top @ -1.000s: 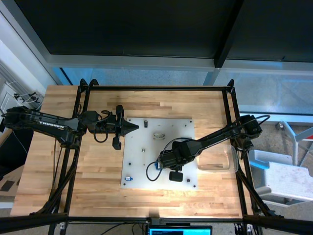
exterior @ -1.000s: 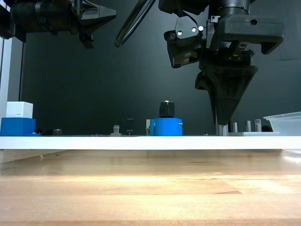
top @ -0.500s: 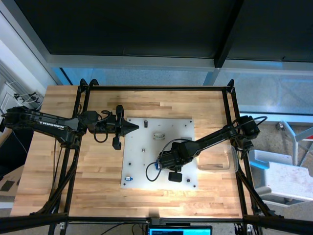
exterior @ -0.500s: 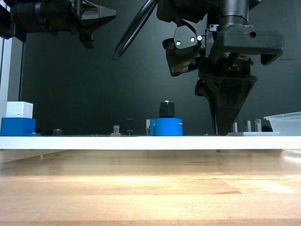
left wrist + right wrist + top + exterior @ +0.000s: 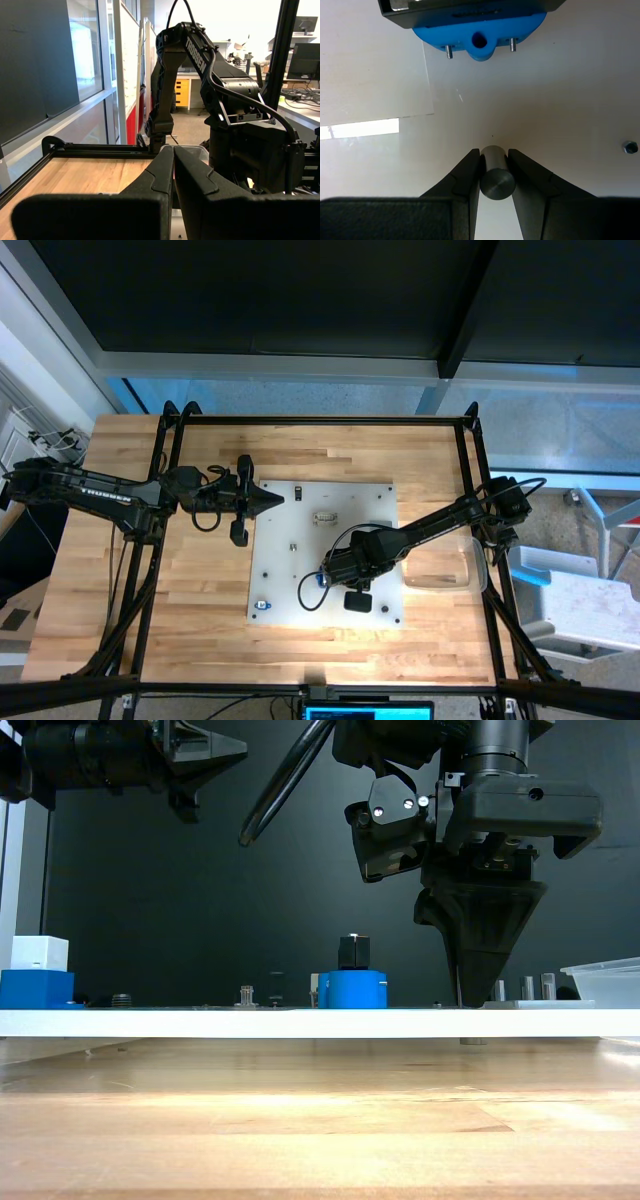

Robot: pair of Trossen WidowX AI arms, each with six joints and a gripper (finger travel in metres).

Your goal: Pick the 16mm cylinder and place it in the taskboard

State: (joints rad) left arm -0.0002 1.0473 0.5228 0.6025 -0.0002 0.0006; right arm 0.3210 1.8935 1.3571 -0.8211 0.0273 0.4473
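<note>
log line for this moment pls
right gripper shut on 16mm cylinder, tips at taskboard | left gripper shut, raised by board's left edge

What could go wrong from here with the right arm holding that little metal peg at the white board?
1. The right gripper clamps the 16mm cylinder down at the taskboard. No hole shows under it, so pressing down might jam or tilt it.
2. The blue connector sits close, and a sideways move could clip it.
The left gripper, shut, is parked high by the board's left edge, out of the way.

Blue connector (image 5: 479, 31) near right pincer (image 5: 493, 153); left pincer (image 5: 228, 750) high, well apart.
</note>
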